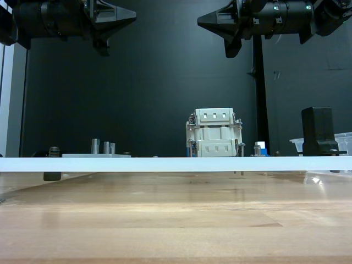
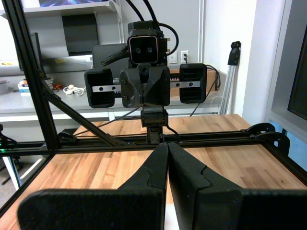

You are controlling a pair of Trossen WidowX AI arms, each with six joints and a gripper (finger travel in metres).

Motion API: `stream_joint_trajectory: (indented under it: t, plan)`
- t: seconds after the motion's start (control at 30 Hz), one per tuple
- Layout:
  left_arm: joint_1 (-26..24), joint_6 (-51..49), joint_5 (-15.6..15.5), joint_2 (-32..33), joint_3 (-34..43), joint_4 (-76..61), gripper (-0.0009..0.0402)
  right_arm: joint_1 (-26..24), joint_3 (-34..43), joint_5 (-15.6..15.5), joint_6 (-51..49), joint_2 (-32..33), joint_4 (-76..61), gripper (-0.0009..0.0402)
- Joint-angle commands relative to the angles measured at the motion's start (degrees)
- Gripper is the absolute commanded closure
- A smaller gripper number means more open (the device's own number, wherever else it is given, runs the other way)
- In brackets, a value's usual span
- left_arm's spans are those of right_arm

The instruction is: Remove the HAN10E connector from the taskboard and place in the container

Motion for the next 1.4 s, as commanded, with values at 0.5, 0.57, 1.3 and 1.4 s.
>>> stream_joint_trajectory:
  t: [0.5,0.57,1.3,1.4]
  plan:
    - [0.0,0.0,0.0,0.0,0.0,0.0,0.0393,0.0,0.0,-0.3,0.2,0.0,3.3,0.0393]
    - [0.0,0.0,0.0,0.0,0.0,0.0,0.0393,0.0,0.1,-2.0,0.4,0.0,2.9,0.0393]
    - [0.0,0.0,0.0,0.0,0.0,0.0,0.0393,17.5,18.8,15.8,4.8,0.9,-47.8,0.0393]
    - [0.0,0.0,0.0,0.0,0.0,0.0,0.0393,19.4,22.8,18.2,7.5,2.5,-55.4,0.0394]
